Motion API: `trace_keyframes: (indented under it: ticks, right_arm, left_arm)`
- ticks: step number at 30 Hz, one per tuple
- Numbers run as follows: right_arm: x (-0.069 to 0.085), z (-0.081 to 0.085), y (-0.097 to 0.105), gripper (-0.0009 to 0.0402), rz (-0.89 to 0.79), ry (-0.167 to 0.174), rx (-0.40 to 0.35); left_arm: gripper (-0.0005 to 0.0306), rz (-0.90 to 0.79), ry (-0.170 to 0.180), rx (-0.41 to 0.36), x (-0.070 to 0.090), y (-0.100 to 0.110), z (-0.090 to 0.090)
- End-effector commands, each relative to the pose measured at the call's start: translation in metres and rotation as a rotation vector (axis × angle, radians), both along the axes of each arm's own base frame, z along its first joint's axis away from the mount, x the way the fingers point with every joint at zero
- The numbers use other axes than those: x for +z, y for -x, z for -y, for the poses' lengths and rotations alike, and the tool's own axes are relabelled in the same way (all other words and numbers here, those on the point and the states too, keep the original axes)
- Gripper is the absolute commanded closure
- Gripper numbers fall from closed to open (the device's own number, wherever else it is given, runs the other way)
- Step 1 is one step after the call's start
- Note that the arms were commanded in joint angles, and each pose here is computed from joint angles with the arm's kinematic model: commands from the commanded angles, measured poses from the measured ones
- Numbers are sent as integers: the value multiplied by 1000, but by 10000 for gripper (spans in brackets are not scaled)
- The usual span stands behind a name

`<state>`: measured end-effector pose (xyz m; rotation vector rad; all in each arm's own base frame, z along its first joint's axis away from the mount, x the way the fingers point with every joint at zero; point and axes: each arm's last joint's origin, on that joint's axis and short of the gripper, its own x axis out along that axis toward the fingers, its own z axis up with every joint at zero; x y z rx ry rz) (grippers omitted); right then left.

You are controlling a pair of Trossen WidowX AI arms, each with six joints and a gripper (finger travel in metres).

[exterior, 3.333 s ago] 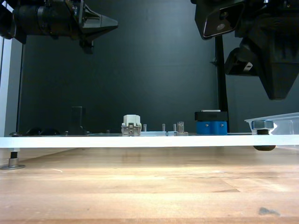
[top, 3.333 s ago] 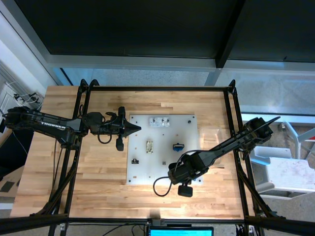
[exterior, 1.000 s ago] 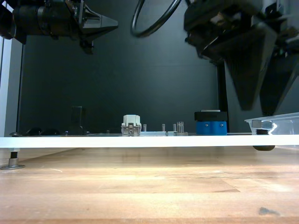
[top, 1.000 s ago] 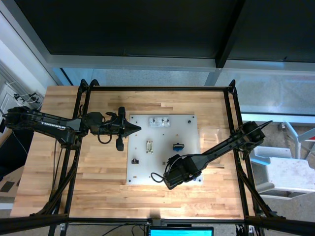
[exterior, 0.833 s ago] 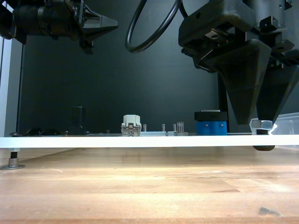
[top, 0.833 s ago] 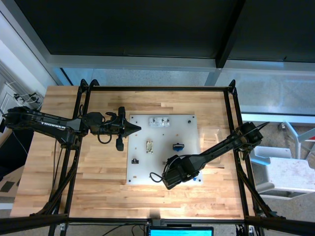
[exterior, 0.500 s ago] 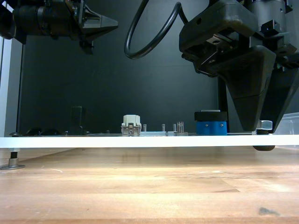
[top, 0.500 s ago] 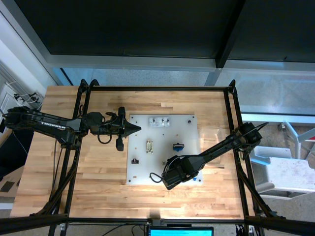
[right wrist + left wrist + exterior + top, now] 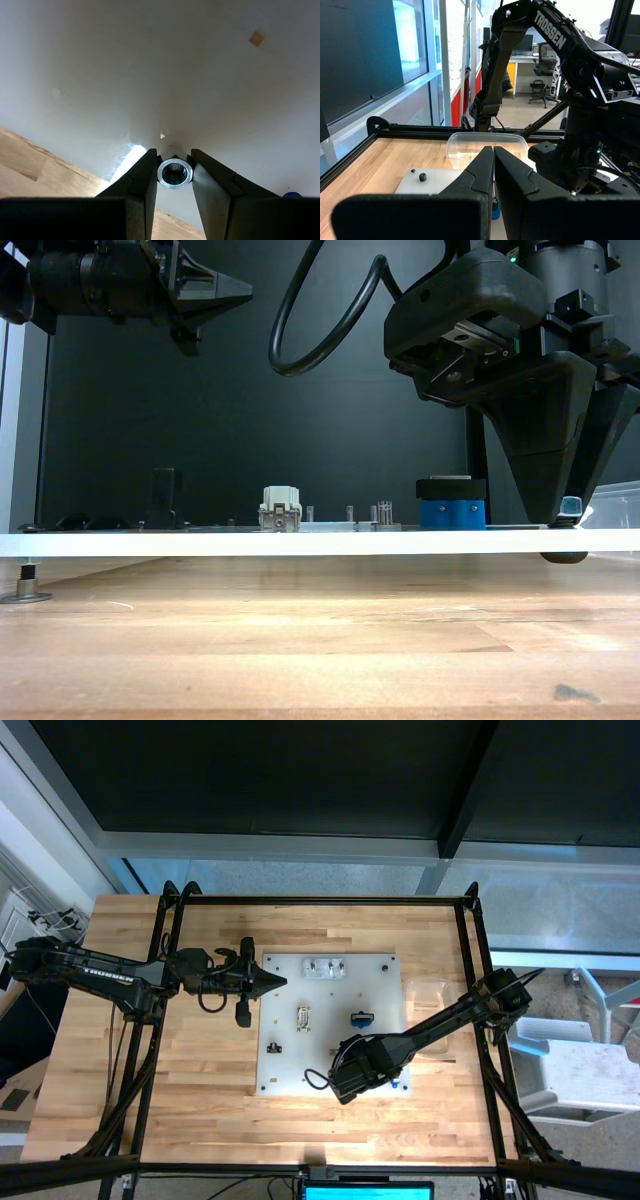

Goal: Unfasten the M12 fastener and place in the container

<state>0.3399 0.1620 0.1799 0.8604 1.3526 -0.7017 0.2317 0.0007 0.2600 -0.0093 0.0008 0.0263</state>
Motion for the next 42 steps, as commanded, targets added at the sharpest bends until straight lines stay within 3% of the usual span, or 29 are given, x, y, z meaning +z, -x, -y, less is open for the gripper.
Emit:
trace_keyframes:
  ticks: [1,4,12,15,24,35,42]
  right_arm:
    - [0,0,0,393,5,2,56]
    - [1,-1,0,389,5,-6,188]
    - [1,-1,0,387,38,46,674]
    - [1,-1,0,387,46,58,794]
    - [14,-1,1,387,88,72,909]
    - [47,6,14,387,140,73,910]
    - [69,24,27,387,137,83,930]
  left_arm:
    - [300,0,0,0,0,0,0]
    - [300,0,0,0,0,0,0]
    - [300,0,0,0,0,0,0]
    - [300,0,0,0,0,0,0]
    - [300,0,0,0,0,0,0]
    - [300,0,0,0,0,0,0]
    - [300,0,0,0,0,0,0]
